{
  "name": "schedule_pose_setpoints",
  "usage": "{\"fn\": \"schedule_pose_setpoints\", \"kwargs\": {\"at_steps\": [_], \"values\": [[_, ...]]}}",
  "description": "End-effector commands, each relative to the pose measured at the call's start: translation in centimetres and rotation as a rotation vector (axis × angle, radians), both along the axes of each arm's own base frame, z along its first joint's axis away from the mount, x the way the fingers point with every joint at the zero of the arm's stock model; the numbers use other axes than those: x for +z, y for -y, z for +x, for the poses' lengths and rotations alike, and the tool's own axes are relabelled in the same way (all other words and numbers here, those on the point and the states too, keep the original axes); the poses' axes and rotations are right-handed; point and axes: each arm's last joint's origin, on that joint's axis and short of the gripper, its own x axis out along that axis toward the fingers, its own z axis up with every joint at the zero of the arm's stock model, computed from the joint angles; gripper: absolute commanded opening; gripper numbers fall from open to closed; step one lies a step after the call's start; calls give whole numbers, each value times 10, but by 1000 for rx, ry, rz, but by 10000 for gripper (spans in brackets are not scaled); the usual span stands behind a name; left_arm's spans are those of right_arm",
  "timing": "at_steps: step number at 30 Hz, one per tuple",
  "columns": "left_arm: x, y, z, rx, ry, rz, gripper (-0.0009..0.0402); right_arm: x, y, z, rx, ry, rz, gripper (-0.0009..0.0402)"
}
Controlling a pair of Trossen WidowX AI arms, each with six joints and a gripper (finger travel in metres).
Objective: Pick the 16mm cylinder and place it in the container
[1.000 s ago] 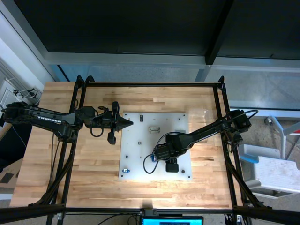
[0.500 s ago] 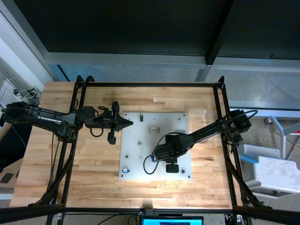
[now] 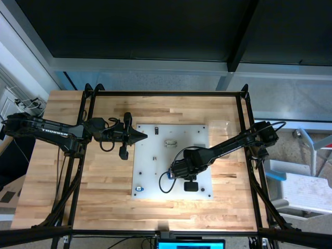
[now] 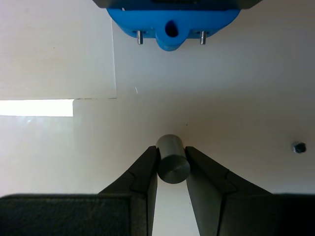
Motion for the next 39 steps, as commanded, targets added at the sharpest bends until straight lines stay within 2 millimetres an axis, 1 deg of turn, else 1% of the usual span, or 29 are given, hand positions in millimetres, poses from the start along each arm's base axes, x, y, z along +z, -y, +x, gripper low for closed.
{"fn": "schedule_pose_setpoints", "kwargs": {"at_steps": [1,16,22,25,32,36,39], "values": [[0,0,0,0,0,0,0,4,1,-2,1,4,-2,14],[0,0,0,0,0,0,0,34,5,-15,0,57,15,13],[0,0,0,0,0,0,0,53,10,-24,-14,100,30,14],[0,0,0,0,0,0,0,64,16,-29,-41,125,39,14],[0,0,0,0,0,0,0,85,41,-54,-174,189,68,13],[0,0,0,0,0,0,0,92,57,-74,-281,231,62,13],[0,0,0,0,-1,0,0,92,69,-91,-332,261,26,13]]}}
